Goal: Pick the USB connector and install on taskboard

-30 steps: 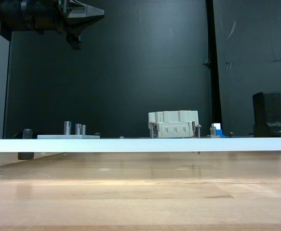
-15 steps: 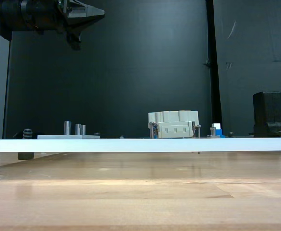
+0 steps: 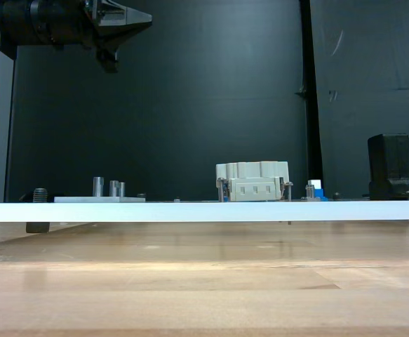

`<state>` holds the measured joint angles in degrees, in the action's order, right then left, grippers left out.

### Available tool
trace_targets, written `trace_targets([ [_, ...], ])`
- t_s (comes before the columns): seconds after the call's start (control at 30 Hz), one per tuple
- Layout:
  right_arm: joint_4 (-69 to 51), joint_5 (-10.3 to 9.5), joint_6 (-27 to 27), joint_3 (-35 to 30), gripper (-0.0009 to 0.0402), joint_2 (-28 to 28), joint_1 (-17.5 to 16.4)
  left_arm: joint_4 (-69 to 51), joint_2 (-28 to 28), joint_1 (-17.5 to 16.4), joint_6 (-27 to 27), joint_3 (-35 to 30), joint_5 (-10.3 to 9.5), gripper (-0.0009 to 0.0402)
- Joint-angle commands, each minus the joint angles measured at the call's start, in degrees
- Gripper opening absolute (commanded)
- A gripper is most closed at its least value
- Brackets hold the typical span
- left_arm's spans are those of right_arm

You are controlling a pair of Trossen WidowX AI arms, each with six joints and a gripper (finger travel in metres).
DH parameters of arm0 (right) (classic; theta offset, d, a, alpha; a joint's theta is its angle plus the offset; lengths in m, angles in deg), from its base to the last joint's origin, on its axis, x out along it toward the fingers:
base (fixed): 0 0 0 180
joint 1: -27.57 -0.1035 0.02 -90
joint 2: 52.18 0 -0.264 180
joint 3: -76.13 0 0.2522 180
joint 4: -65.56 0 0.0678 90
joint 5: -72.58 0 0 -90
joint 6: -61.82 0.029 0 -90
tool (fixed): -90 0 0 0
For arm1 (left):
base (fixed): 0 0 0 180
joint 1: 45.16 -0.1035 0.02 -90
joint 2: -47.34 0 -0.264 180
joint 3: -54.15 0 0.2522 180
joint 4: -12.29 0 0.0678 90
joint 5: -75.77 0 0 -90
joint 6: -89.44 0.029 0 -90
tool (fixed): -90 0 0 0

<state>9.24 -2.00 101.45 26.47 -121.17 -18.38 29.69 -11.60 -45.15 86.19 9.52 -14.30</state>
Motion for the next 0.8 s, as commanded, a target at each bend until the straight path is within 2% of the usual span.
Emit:
trace_targets([
  [0.03,-0.07,-0.02,-0.07,-0.02,0.0125,0.00,-0.04,0.02,-0.02,-0.02,0.02,-0.02,0.02,0.0000],
  [0.47,-0.26,0.02,-0.22,-0.02,0.0123,0.46,-0.07,0.02,-0.02,0.00,0.02,0.00,0.02,0.0000],
  [0.8,-0.26,-0.02,-1.07,-0.02,0.0055,0.55,-0.07,0.02,-0.04,0.00,0.02,-0.02,0.02,0.0000],
])
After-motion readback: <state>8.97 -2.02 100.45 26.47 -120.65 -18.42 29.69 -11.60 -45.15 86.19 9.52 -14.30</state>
